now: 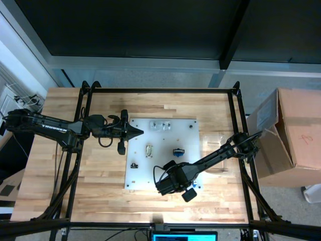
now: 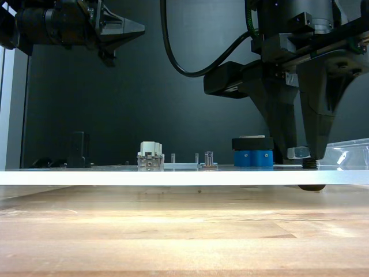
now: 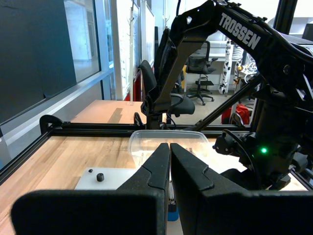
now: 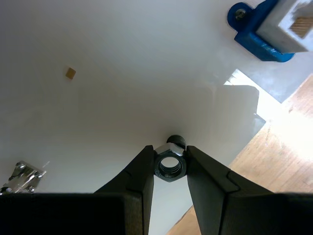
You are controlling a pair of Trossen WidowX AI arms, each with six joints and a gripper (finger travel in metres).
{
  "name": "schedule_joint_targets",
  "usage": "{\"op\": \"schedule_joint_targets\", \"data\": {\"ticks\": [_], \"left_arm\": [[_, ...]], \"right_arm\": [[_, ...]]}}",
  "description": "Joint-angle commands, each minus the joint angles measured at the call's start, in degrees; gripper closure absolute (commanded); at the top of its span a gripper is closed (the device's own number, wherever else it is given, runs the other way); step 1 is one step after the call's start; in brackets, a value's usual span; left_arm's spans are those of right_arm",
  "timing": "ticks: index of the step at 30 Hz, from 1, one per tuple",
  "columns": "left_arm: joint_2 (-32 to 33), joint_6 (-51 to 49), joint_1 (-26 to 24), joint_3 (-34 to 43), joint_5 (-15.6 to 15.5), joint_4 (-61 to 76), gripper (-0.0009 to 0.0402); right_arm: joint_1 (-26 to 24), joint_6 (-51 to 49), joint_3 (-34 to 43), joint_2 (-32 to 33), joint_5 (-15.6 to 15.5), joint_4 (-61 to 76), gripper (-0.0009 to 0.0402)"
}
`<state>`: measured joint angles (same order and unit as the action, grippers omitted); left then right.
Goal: Pick the M12 nut and place it on its threads and fasten
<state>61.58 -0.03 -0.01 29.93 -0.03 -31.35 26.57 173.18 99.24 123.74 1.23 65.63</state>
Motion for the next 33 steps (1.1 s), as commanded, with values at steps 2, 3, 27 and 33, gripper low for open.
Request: {"op": "schedule_joint_targets", "data": {"ticks": [2,3,27,33], "left_arm": [[0.0,0.0,0.0,0.0,0.0,0.0,0.0393],[0.0,0.0,0.0,0.0,0.0,0.0,0.0393],[0.0,0.0,0.0,0.0,0.0,0.0,0.0393],[0.0,0.0,0.0,0.0,0.0,0.0,0.0393]], "right_arm": [[0.1,0.5,-0.1,-0.4,-0.2,1.4,0.0384],[0.2,0.5,-0.1,-0.5,-0.2,1.5,0.0384],[0.6,0.3,-0.2,-0.5,0.7,0.3,0.0384],[0.7,0.1,-0.2,-0.5,0.7,0.1,0.0384]]}}
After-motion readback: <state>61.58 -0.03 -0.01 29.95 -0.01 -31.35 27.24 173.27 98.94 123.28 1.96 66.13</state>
